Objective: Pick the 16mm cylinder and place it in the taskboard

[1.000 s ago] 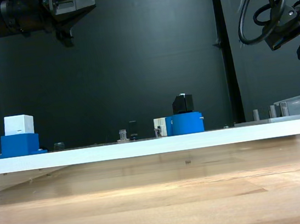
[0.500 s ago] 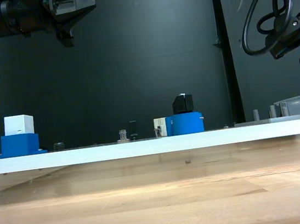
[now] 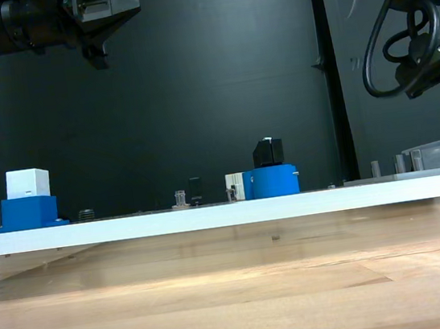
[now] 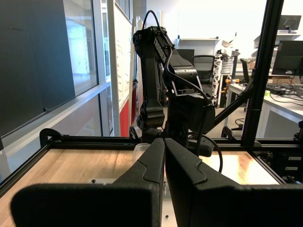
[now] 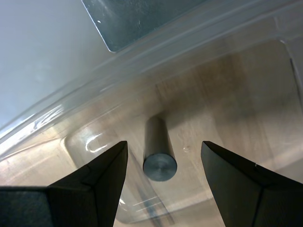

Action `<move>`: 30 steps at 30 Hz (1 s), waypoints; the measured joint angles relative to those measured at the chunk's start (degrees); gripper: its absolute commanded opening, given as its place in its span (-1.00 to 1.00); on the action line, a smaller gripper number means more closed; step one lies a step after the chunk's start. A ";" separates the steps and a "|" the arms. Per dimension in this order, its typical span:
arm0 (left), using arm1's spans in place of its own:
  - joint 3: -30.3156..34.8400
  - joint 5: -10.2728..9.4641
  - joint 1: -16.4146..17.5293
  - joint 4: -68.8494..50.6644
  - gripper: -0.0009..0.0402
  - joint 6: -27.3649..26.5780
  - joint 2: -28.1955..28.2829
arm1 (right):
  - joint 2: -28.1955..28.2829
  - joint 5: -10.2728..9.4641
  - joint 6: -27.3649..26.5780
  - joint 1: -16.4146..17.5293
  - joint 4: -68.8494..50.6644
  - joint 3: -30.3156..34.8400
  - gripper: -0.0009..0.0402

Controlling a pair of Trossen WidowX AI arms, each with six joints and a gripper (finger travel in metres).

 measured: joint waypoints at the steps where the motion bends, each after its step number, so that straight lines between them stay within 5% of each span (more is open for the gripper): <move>1: 0.00 0.00 0.00 0.00 -0.96 0.00 0.00 | 0.00 0.00 0.00 0.00 0.31 -0.22 0.06; 30: -0.02 0.00 0.00 -0.02 -0.96 0.00 0.00 | 0.00 0.15 -0.04 -0.09 1.51 -0.83 -0.39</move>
